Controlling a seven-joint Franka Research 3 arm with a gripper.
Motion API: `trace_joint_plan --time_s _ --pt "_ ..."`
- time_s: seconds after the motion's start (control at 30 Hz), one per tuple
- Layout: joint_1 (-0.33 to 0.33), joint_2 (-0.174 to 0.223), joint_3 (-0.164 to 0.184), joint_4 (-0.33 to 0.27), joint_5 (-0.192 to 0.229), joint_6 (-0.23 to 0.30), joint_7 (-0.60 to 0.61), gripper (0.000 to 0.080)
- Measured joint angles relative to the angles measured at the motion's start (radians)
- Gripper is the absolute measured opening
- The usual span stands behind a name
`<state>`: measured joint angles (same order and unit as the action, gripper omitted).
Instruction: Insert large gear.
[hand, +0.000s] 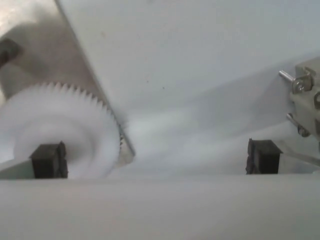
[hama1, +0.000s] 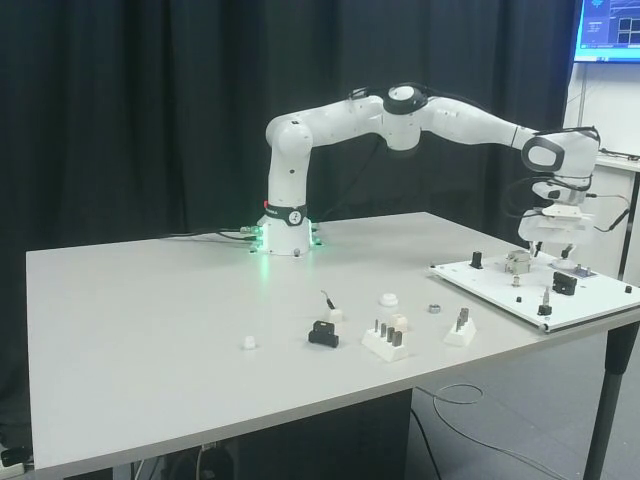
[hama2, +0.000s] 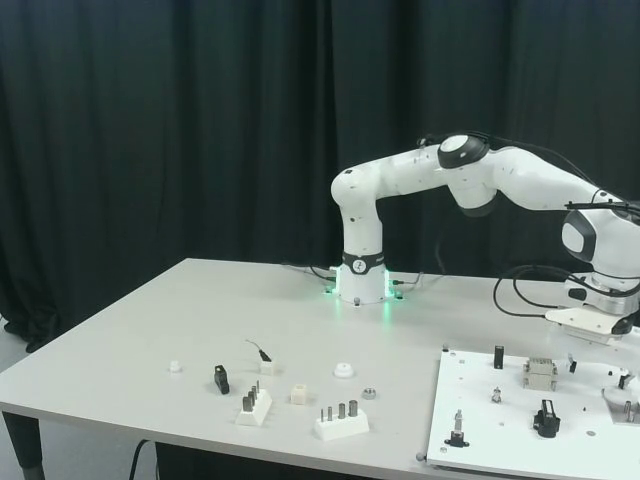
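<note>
While the white arm reaches from its base at the back of the grey bench out to the far end, the claw hangs low over the white board w/ its fingers spread wide and nothing between them. Wrist view shows the two black pads well apart; the large gear, white w/ fine teeth, sits right behind one pad, off to one side of the gap, not centred, resting by the board's edge; can't tell whether it's already seated on a shaft. Also on the board: a grey block w/ pins near the other pad, plus small black fixtures. Loose bits lie mid-bench: white peg holders, a black clip, well apart from the action. Risks, as I judge: closing from this offset, one pad would likely push the gear sideways or catch only the rim, so it tilts or slips out. A tilted gear could jam at insertion, teeth or bore missing the shaft. The block's pins are near enough to foul the other finger if the claw shifts that way.
</note>
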<state>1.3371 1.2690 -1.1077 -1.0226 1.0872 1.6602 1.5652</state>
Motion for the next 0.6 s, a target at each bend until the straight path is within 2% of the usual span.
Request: trace_joint_plan --time_s 0.17,0.47,0.6 --pt "0.000 -0.011 0.000 0.006 0.010 -0.003 0.000 0.0800" --pt "0.003 -0.034 -0.002 0.014 0.056 -0.002 -0.004 0.0800" --pt "0.005 -0.036 -0.013 0.017 0.074 -0.001 -0.011 0.0800"
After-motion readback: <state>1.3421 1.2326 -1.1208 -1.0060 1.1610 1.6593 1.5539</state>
